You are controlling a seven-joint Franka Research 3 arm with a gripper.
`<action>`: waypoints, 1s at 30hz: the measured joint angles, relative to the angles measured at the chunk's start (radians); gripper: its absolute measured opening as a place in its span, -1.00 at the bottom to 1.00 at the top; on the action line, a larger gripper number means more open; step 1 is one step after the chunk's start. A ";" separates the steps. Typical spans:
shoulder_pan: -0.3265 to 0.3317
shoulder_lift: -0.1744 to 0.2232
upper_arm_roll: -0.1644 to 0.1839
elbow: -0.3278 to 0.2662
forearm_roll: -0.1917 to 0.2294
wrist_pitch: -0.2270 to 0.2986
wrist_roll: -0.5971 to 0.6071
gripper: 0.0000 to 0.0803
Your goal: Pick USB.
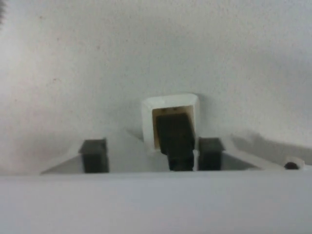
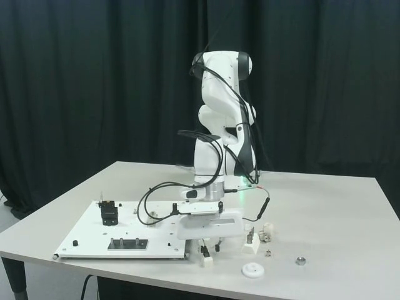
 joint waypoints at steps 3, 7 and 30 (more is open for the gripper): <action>-0.003 0.000 0.000 0.001 0.000 0.002 -0.001 -0.12; -0.007 0.000 0.000 0.002 0.000 0.003 -0.002 -0.12; -0.015 -0.046 0.000 0.007 0.001 -0.038 -0.006 -0.76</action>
